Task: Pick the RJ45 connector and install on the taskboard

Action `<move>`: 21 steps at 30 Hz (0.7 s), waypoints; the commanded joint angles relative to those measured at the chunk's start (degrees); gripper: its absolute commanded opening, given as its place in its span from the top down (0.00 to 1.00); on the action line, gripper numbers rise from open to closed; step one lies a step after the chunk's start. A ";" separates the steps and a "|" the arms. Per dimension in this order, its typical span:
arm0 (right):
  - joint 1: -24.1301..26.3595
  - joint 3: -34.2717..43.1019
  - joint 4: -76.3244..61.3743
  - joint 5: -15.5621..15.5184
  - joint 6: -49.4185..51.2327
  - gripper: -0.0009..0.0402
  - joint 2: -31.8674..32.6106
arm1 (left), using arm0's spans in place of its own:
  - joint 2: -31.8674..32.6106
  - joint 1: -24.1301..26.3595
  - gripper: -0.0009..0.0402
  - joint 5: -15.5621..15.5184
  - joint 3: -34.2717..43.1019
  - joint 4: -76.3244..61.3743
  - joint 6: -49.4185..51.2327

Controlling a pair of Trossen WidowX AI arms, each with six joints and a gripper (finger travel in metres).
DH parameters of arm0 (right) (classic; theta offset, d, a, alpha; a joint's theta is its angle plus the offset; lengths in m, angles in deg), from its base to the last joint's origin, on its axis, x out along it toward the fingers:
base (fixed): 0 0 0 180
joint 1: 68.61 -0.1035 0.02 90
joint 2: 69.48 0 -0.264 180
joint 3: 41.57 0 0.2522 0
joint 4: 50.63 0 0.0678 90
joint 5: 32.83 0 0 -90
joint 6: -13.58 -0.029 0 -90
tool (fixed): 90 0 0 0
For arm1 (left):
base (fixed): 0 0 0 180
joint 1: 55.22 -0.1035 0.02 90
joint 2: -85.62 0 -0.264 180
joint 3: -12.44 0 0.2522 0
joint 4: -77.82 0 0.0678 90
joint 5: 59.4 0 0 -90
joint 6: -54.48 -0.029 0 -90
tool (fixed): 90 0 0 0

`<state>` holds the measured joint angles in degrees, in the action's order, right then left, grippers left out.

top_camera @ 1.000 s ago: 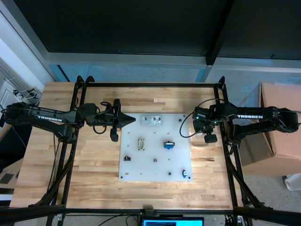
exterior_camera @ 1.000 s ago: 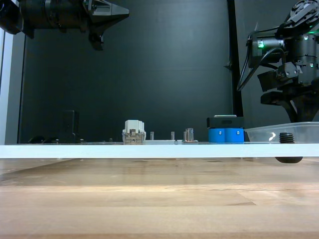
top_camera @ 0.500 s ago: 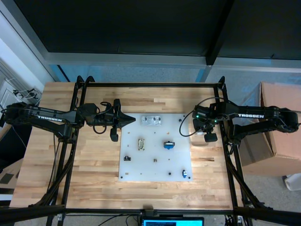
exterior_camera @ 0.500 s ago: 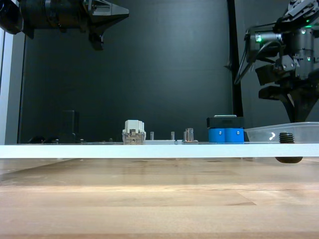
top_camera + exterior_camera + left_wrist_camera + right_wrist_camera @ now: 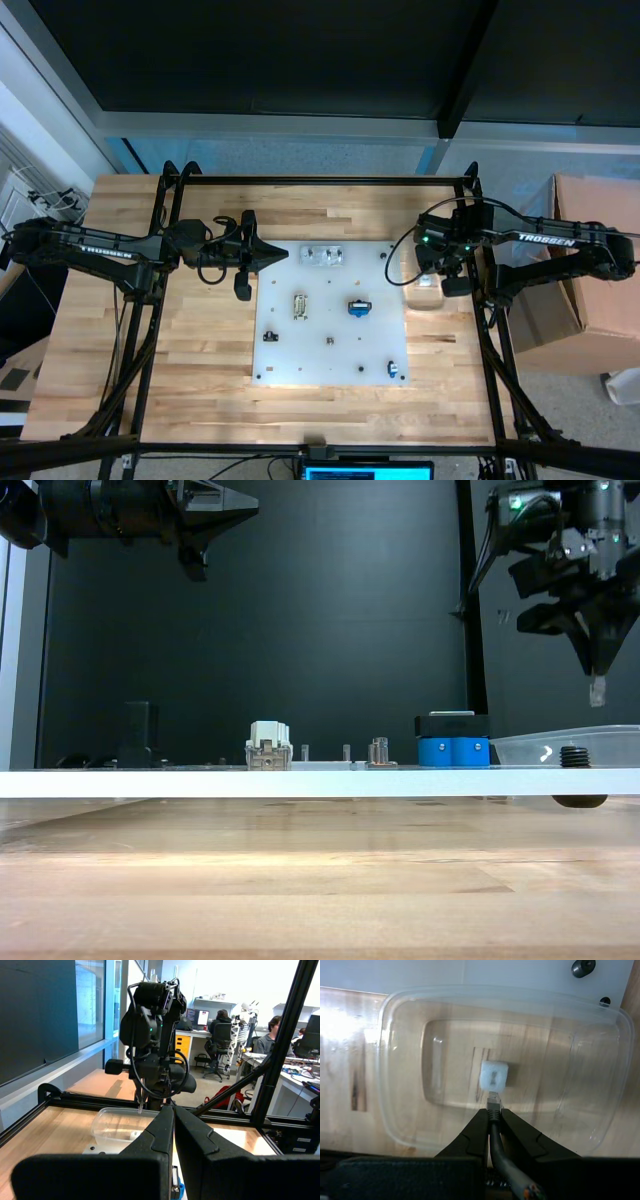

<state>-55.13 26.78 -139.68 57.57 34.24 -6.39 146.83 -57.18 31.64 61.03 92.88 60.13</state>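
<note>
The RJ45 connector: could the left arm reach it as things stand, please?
Probably: the RJ45 connector hangs in the right gripper above the clear tray, with only open air between it and the left gripper, high over the board's left edge.

"TROSSEN" is printed in white on the left arm (image 5: 103,252) and the right arm (image 5: 545,239).

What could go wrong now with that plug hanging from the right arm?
The right end effector holds the RJ45 connector by a narrow pinch, so it might twist or slip. It hangs just above the clear tray; moving sideways low could catch the rim. The left end effector hovers shut over the taskboard's far left corner.
</note>
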 commanded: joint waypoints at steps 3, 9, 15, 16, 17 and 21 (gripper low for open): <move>-2.19 0.48 -0.28 0.04 -2.95 0.98 0.02 | 0.00 -0.02 0.98 0.00 0.02 0.00 -0.02; -8.61 1.18 0.57 0.07 -10.05 0.98 0.39 | 0.00 -0.02 0.98 0.00 0.02 0.02 -0.02; -15.21 2.27 2.86 0.44 -18.69 0.98 1.27 | 0.00 -0.02 0.98 0.00 0.02 0.04 -0.02; -16.09 2.60 2.91 0.66 -20.15 0.98 1.70 | 0.00 0.00 0.98 0.00 0.02 0.02 -0.02; -16.92 2.97 2.91 0.83 -21.29 0.98 2.25 | 0.00 -0.02 0.98 0.00 0.02 0.00 -0.02; -20.09 4.76 3.02 1.49 -25.24 0.98 4.55 | 0.00 -0.02 0.98 0.00 0.02 0.04 -0.02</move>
<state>-74.35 30.93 -136.75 59.04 9.92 -2.61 146.83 -57.18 31.64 61.03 92.88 60.11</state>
